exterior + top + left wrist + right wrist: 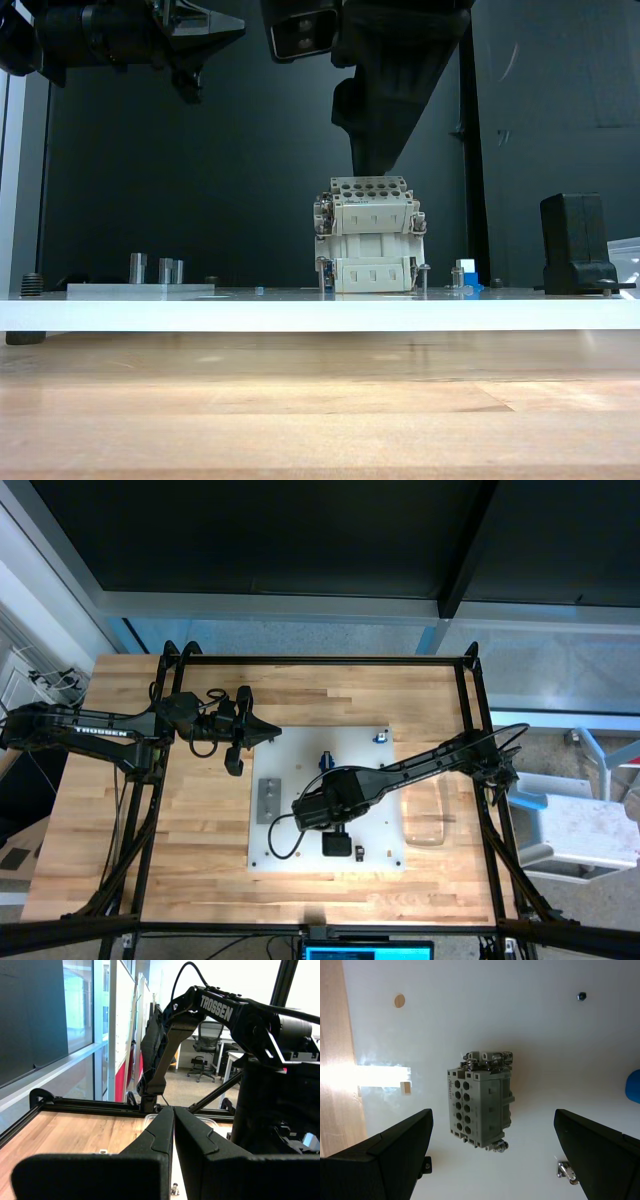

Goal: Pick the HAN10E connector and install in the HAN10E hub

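Note:
The pale grey HAN10E connector [370, 205] stands upright on top of the HAN10E hub [372, 272] on the white board [250, 310]. In the right wrist view the connector [465, 1110] shows its dotted face, with the hub's metallic ends [487, 1058] at either side. My right gripper [492, 1120] hangs directly above it, open, with both fingers [380, 1155] well apart from the block. From the high view the right gripper [322, 812] hides both parts. My left gripper [262, 735] is shut and hovers off the board's back left, holding nothing.
A grey metal plate [270, 800] with two holes lies on the board's left side. A black block [575, 245] stands near the front right, and a blue fitting [466, 280] sits behind it. A clear plastic tray [425, 815] lies right of the board.

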